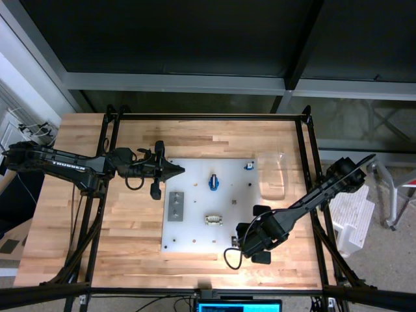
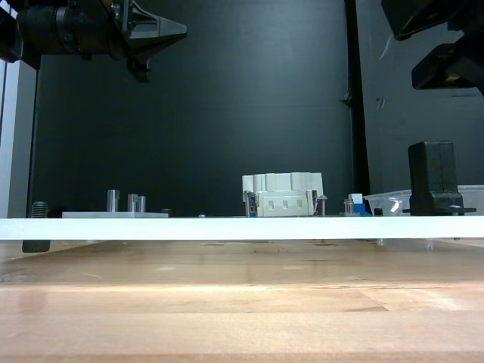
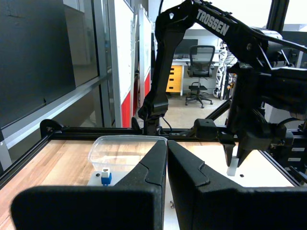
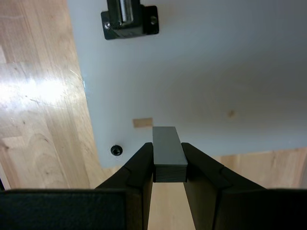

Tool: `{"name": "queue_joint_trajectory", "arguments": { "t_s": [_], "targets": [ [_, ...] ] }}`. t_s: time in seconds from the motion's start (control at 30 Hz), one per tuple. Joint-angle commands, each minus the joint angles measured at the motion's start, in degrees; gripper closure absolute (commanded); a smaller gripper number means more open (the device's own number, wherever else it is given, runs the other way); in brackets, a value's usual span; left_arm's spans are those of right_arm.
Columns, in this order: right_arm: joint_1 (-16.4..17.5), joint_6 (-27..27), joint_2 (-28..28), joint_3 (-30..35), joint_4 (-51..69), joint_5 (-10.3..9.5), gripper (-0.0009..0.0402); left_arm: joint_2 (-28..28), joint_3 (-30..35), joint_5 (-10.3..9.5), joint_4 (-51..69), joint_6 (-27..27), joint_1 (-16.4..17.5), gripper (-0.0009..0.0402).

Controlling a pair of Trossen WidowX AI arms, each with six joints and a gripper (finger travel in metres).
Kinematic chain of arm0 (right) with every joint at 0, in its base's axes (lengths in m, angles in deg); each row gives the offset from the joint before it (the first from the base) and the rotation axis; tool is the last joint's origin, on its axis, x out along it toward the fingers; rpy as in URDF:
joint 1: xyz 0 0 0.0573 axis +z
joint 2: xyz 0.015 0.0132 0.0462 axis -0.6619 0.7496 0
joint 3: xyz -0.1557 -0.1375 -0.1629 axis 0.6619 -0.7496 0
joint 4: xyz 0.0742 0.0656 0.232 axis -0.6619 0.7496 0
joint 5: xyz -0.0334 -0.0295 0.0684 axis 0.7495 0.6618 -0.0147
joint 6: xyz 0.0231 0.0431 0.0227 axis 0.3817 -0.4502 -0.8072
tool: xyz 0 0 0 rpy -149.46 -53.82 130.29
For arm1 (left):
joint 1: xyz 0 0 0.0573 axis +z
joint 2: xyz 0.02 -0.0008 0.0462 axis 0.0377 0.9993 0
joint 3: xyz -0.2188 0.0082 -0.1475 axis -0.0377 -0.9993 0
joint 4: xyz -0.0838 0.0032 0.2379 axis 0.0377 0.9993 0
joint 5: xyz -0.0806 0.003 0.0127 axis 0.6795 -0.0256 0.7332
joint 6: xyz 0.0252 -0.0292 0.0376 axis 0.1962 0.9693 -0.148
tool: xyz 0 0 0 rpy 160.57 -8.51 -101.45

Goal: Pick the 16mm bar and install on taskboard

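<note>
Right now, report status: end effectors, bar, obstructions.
Left end effector shut, empty, raised at left edge of board. Right end effector shut on bar, above board's near right corner. Black mount on board, apart from bar.

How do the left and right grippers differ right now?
The left gripper is shut on nothing, level above the taskboard's far left corner. The right gripper clamps the grey bar, pointing down over the near edge. Both hang above it.
</note>
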State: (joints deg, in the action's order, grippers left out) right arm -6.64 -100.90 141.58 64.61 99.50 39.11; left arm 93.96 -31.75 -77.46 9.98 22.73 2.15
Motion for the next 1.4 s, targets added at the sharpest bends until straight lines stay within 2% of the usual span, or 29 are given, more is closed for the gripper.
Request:
{"name": "queue_joint_trajectory", "arguments": {
  "t_s": [0.03,0.3,1.4],
  "targets": [
    [0.55,0.02,1.07,0.74,0.04,0.0,0.0384,0.02,0.02,0.0,-0.02,0.0,0.0,0.0393],
    [1.86,-0.02,1.79,1.05,-0.61,0.07,0.0384,0.02,0.02,0.0,-0.02,0.0,0.02,0.0393],
    [1.9,0.44,2.93,-0.13,-2.99,0.37,0.0384,0.02,0.02,0.0,0.0,0.0,0.0,0.0393]
  ]
}}
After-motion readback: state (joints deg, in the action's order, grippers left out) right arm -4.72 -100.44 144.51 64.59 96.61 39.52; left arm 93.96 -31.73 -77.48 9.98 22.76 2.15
